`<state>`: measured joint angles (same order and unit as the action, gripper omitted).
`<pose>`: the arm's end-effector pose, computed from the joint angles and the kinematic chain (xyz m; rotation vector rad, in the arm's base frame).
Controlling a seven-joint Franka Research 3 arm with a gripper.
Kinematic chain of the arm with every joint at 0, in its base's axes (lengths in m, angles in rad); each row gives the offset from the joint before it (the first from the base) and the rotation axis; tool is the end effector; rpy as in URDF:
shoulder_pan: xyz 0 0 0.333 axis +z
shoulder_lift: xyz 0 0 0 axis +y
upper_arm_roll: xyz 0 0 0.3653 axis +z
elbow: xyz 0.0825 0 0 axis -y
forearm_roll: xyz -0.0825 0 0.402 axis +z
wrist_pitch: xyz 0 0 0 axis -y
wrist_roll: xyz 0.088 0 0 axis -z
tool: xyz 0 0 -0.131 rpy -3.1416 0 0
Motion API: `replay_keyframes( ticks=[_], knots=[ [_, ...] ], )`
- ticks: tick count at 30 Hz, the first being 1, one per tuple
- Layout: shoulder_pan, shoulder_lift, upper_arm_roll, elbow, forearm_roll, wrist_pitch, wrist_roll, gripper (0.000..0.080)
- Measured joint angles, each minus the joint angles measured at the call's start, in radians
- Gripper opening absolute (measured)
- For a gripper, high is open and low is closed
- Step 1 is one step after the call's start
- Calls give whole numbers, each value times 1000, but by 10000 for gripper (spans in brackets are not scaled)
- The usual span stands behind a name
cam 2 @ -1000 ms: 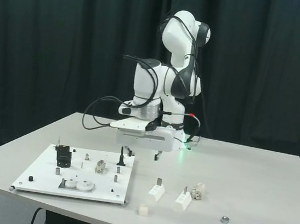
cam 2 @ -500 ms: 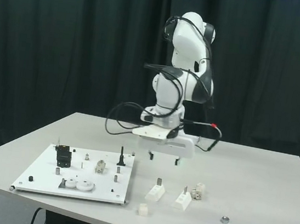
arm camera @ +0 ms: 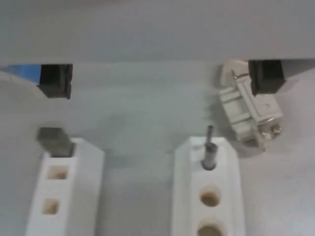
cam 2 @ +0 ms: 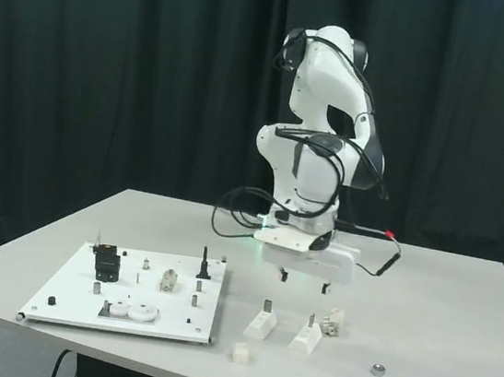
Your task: Pick round peg 1.
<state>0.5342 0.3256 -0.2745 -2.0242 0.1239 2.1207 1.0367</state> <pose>0.5726 0.1650 0.2880 2.7420 -1.2392 -0.2668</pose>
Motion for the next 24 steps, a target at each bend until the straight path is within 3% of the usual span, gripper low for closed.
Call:
replay_keyframes(
  ticks=[12,24],
  knots=[
    [9,31,36,-53,0,136,45,800],
    [9,75,54,-63,0,190,64,800]
  ],
)
